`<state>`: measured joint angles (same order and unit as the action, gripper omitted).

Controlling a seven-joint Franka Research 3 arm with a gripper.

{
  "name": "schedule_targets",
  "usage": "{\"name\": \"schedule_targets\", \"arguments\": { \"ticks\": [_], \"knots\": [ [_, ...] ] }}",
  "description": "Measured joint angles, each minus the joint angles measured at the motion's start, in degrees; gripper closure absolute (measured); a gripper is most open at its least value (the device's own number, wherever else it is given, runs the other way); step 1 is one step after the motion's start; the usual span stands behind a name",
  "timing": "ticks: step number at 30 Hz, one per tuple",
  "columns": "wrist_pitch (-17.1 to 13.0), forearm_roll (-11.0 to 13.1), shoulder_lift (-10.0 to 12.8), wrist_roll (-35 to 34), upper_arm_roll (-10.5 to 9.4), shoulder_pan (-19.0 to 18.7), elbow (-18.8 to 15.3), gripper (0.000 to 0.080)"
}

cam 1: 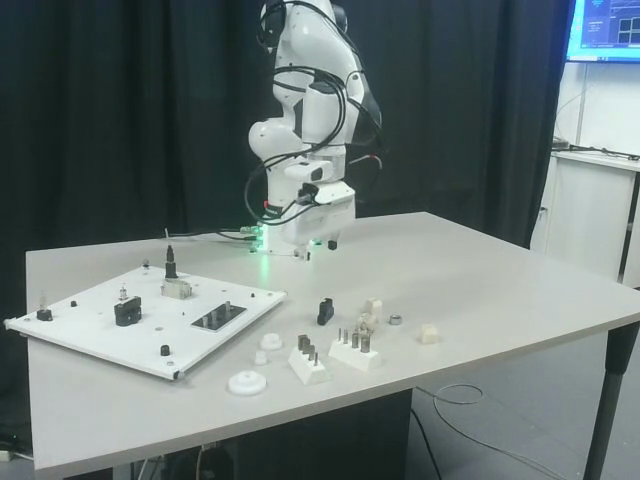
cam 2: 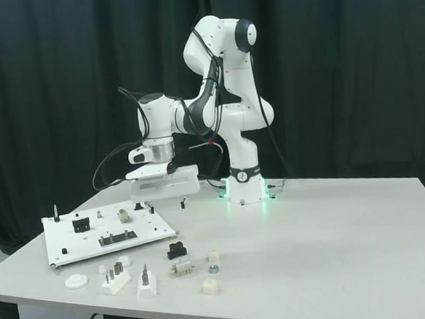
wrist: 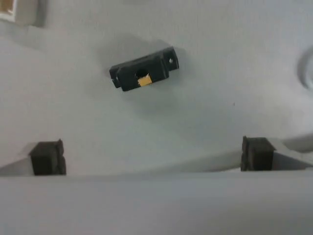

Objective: Pick D-SUB.

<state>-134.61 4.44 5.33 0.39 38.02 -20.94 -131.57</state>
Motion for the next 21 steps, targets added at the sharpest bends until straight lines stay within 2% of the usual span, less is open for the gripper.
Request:
{"name": "schedule_targets", "arguments": {
  "ticks": [13,21],
  "knots": [
    [-5.9,0.0,-0.4,7.2,0.06,0.2,-3.6,0.0003],
    [-6.9,0.1,-0.4,9.5,0.02,0.1,-4.5,0.0003]
  ]
}}
